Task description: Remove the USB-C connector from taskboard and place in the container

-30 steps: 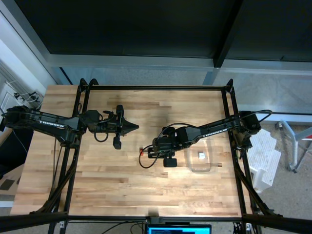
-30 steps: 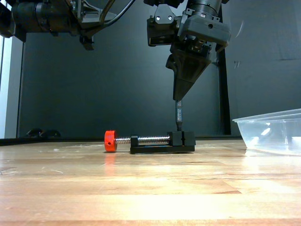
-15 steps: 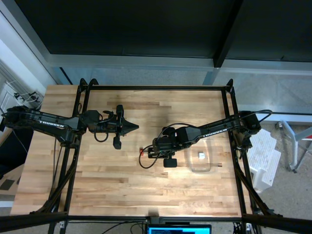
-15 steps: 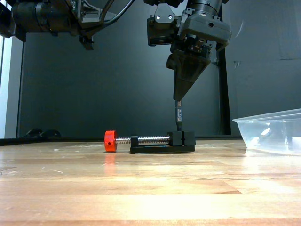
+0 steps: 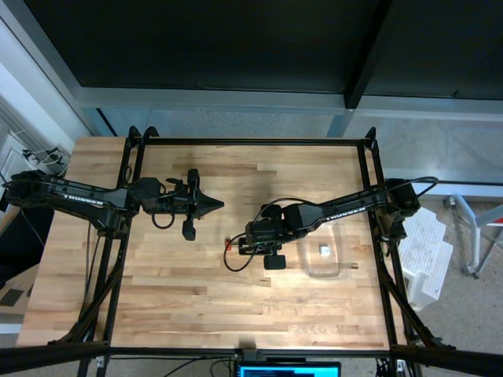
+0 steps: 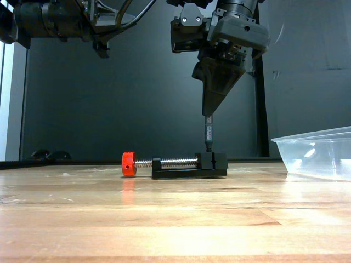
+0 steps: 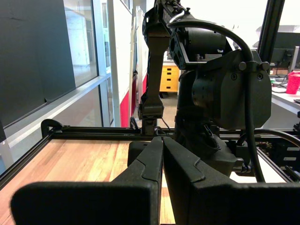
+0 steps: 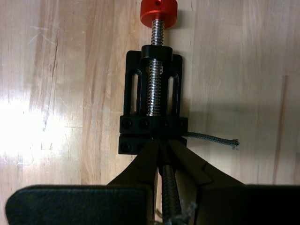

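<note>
Here, your right gripper (image 6: 208, 115) pointed straight down over taskboard (image 6: 189, 165), jaws pinching upright USB-C connector (image 6: 208, 137); your left gripper (image 5: 217, 205) hung level, far-left, jaws pressed together.

Two arms were counted, the left arm (image 5: 71, 196) and the right arm (image 5: 354, 206), each carrying one gripper. That gave two grippers. The left gripper (image 7: 162, 143) hung above the left half of the table (image 5: 196, 306) with its fingers pressed together. The right gripper (image 6: 208, 116) stood directly over the taskboard (image 6: 189, 166), clamped on the USB-C connector (image 6: 208, 138). One taskboard was counted, fitted with one red-orange knob (image 6: 128, 164). One USB-C connector stood upright at the end away from the knob. One container (image 6: 315, 156) was present, with one small white cube (image 5: 324, 250) inside. One grey braided cord (image 8: 211, 137) lay beside the taskboard. One table carried these items.
</note>
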Robot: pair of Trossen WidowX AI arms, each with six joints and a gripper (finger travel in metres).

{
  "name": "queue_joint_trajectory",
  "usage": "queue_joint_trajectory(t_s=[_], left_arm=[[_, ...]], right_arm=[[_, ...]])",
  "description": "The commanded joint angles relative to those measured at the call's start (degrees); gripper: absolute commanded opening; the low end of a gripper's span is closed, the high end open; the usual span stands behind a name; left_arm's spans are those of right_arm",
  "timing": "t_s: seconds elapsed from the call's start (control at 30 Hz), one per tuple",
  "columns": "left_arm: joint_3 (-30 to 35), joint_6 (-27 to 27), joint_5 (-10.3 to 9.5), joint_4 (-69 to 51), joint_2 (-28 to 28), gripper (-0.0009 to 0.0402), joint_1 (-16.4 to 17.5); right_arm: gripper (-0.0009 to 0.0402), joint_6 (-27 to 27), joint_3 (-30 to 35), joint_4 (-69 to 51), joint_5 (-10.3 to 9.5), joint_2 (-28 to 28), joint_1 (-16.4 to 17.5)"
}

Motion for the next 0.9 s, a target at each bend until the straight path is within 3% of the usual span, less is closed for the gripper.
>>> queue_joint_trajectory(t_s=[0.03,0.63,0.9], left_arm=[[0.02,0.0,0.02,0.02,0.0,0.0,0.0],[0.02,0.0,0.0,0.07,0.0,0.0,0.0],[0.02,0.0,0.02,0.02,0.0,0.0,0.0]], right_arm=[[0.0,-0.13,1.95,-1.88,0.2,-0.33,-0.02],[0.0,0.11,3.8,-3.28,0.15,-1.53,0.17],[0.0,1.88,0.57,-3.61,-0.13,-6.8,0.33]])
